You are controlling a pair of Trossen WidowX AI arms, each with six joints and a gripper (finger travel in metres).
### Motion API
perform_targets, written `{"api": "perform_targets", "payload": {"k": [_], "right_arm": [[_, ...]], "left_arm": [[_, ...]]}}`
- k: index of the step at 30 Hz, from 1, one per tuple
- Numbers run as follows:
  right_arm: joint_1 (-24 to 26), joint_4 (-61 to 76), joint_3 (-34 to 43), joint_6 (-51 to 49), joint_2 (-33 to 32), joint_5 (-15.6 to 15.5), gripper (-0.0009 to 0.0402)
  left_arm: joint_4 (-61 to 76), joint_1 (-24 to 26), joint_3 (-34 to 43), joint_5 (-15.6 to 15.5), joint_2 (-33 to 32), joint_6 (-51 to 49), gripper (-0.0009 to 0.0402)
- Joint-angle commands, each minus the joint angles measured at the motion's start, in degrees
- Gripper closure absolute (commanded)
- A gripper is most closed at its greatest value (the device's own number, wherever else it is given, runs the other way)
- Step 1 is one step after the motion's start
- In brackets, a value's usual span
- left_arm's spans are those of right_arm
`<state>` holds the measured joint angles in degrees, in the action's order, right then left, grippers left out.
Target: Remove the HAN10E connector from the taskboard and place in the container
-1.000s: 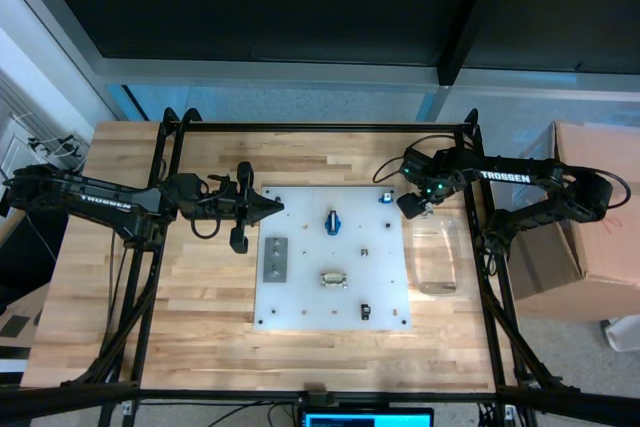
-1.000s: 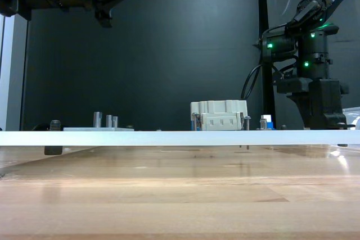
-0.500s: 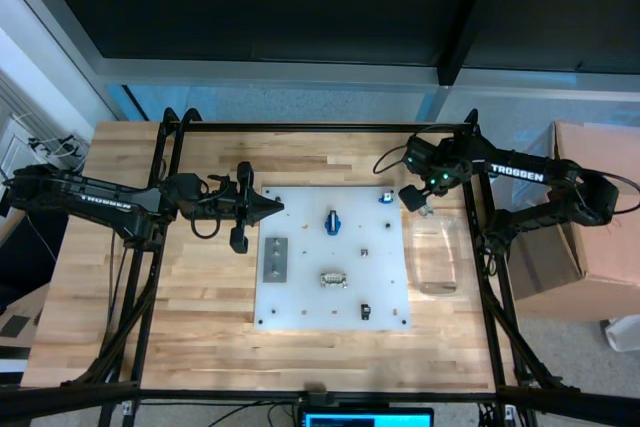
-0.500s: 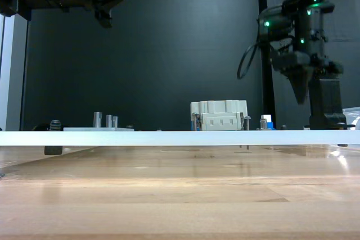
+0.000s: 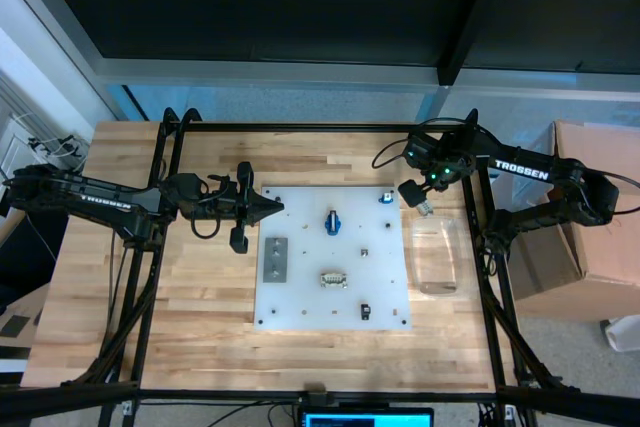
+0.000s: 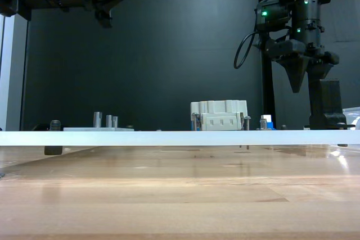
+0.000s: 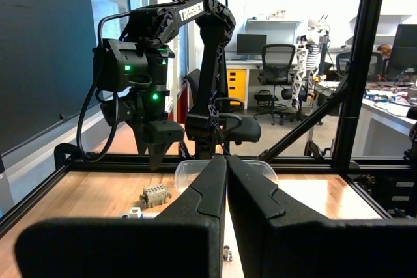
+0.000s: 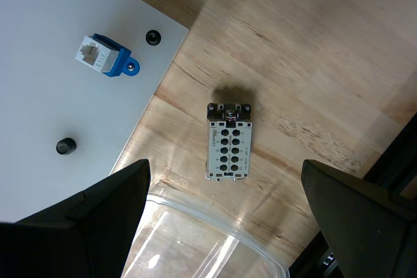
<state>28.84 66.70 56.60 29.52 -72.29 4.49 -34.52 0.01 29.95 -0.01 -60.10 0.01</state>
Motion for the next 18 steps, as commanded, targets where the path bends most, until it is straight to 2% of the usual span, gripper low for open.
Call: {"api": "perform_targets", "payload": {"k": [1,18], "right_arm": [[0.0,-0.07,-0.57,0.04,-0.13,0.04,0.0068],[-0.09,-10.03,-9.38,-0.17,-6.56,-0.02,0.0068]], "left_arm": [[0.0,-0.02,0.0,0.0,-0.02,0.0,0.0393],[0.02,-0.02,0.0,0.0,-0.02,0.0,0.0393]]}}
